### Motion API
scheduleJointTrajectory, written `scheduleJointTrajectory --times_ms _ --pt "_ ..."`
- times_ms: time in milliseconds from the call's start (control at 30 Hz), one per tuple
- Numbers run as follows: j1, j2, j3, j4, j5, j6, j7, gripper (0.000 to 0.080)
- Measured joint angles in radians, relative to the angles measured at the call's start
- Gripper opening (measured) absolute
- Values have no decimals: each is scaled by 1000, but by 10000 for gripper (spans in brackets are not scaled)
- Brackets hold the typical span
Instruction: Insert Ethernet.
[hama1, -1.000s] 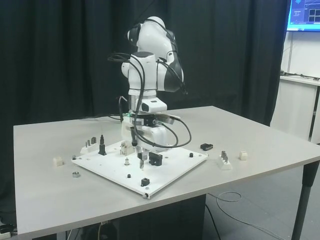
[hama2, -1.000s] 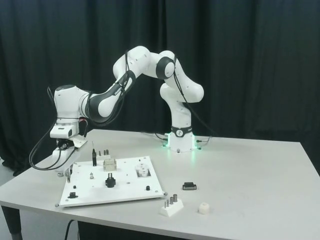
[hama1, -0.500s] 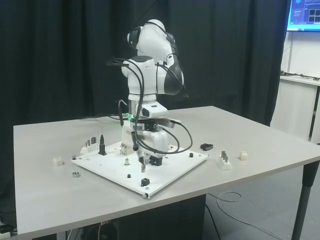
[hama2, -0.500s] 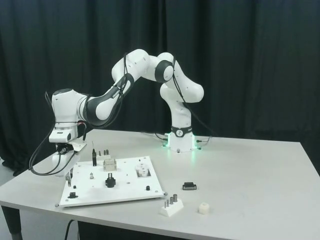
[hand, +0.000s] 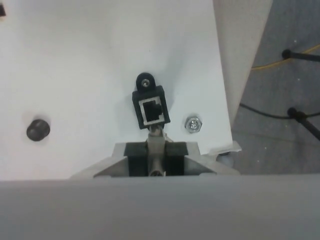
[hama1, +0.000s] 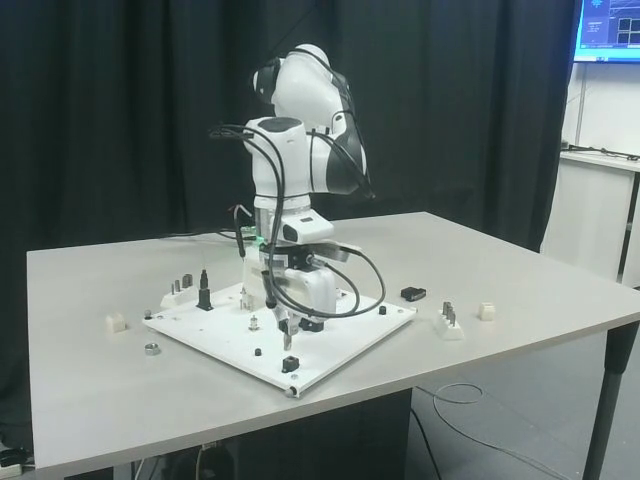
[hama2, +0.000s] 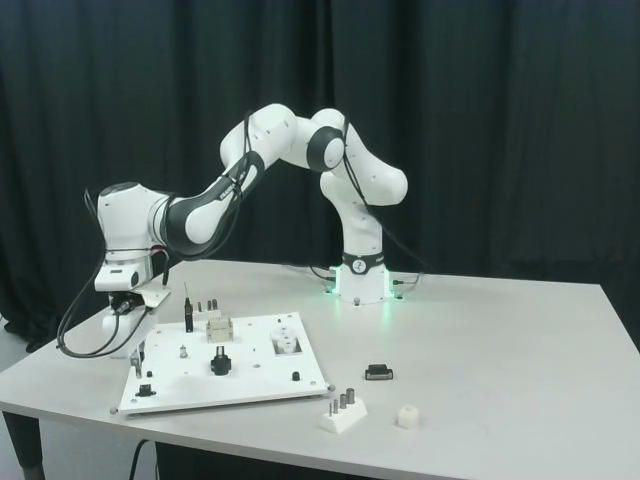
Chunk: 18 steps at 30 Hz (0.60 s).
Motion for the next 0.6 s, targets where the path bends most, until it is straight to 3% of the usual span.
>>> scheduleJointTrajectory --times_ms 600 --pt "-5 33 0 32 17 -29 -25 66"
